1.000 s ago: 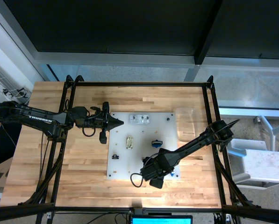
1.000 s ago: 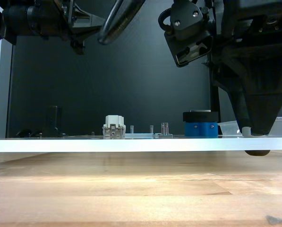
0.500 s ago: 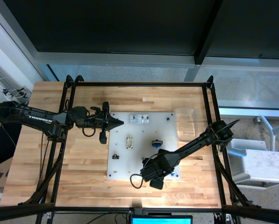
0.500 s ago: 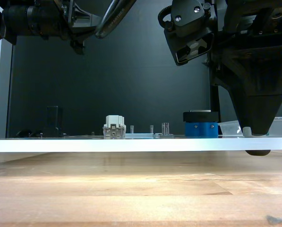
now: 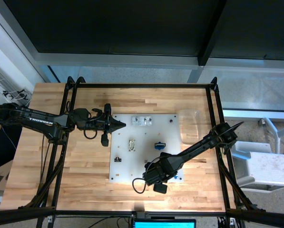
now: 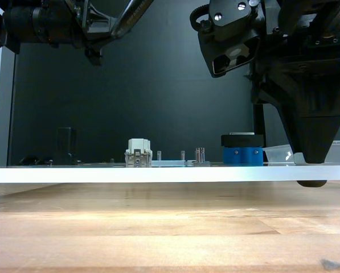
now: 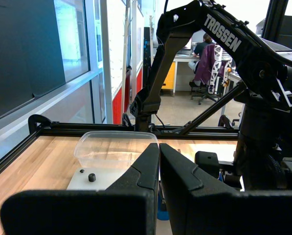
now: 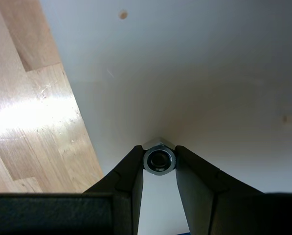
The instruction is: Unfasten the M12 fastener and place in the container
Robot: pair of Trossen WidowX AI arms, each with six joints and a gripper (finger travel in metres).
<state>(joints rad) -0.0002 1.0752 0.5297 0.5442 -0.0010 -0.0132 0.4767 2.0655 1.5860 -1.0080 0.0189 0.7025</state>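
My right gripper [image 8: 159, 169] points straight down at the white board [image 5: 125, 166] near its near right edge and is shut on the small silver M12 nut [image 8: 159, 160]. One finger presses each side of the nut. The nut sits low against the board with a dark core in its hole, and the stud's ribs are hidden. From above, the right gripper [image 5: 166, 175] covers the nut. At table height its tip [image 6: 309, 159] reaches board level. The clear container [image 5: 189, 124] stands off the board's far right edge, with nothing visible in it. My left gripper [image 5: 122, 125] hovers over the board's far left edge, shut and holding nothing.
On the board stand a blue connector [image 6: 242, 149], a white connector [image 6: 137, 153] and thin silver posts [image 6: 199, 154]. A black post [image 5: 171, 120] marks the board's far right corner. Black frame rails [image 5: 142, 86] border the table.
The right wrist has turned a little about its own axis while staying down over the same spot. The pale finger pad seen at table height has rotated out of sight. The left arm has not moved.
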